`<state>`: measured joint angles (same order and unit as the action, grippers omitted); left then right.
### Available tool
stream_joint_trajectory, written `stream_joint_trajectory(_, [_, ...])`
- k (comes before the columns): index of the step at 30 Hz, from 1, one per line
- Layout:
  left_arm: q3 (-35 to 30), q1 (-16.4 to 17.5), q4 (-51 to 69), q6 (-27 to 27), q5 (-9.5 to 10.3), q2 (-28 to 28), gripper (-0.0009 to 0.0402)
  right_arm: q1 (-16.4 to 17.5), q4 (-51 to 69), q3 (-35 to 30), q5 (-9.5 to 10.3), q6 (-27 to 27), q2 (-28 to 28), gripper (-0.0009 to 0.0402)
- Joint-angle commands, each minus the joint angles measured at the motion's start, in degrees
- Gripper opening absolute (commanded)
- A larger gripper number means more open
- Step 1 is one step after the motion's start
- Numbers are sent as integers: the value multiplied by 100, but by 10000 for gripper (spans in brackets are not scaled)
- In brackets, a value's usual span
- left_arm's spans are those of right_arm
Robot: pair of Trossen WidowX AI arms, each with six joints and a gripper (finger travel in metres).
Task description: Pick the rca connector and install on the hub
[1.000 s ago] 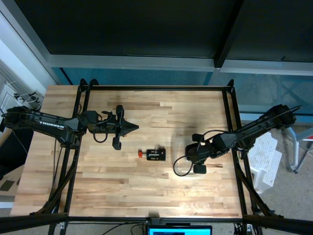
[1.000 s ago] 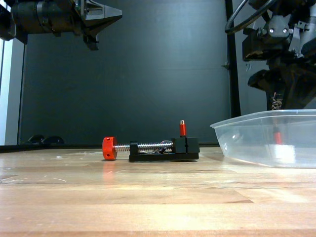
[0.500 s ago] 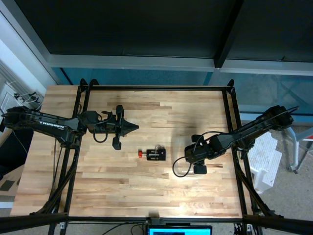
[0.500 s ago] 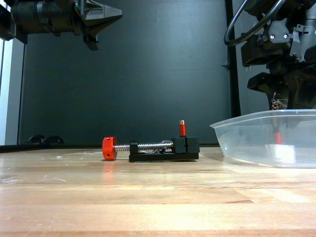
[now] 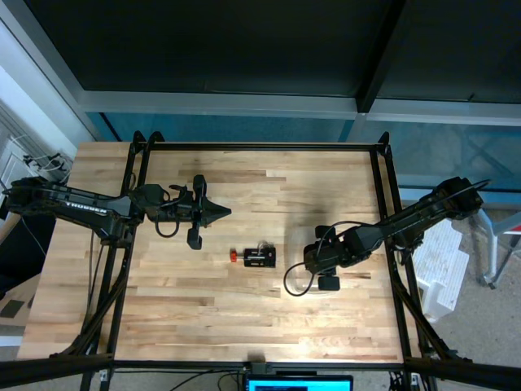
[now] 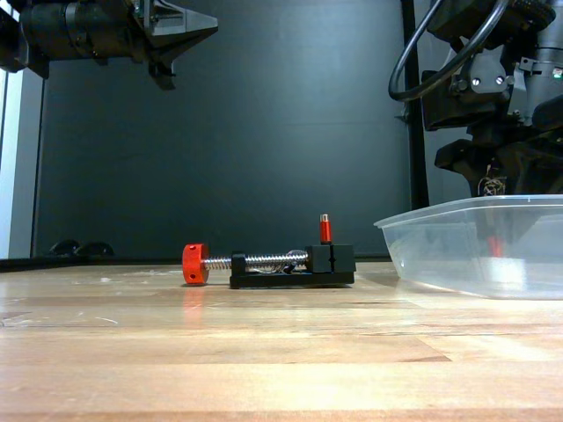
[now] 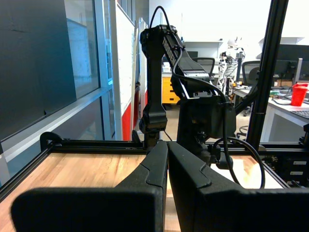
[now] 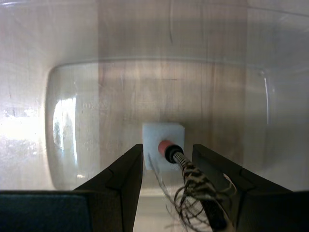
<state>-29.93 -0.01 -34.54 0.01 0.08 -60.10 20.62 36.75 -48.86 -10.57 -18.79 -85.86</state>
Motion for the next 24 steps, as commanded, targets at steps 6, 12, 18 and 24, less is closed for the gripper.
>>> stream_joint_trajectory(6, [-2,0,0,0,-2,-2,0,-2,-55,-2,-31,-4,-92,136])
stream_joint_trajectory(12, [-2,0,0,0,-2,-2,0,0,-76,-2,15,-4,-92,111])
stream_joint_trajectory(18, [-2,0,0,2,-2,-2,0,-2,-83,11,15,9,-92,86])
stream_joint_trajectory(24, [-2,0,0,0,-2,-2,0,-2,-76,11,15,20,-92,56])
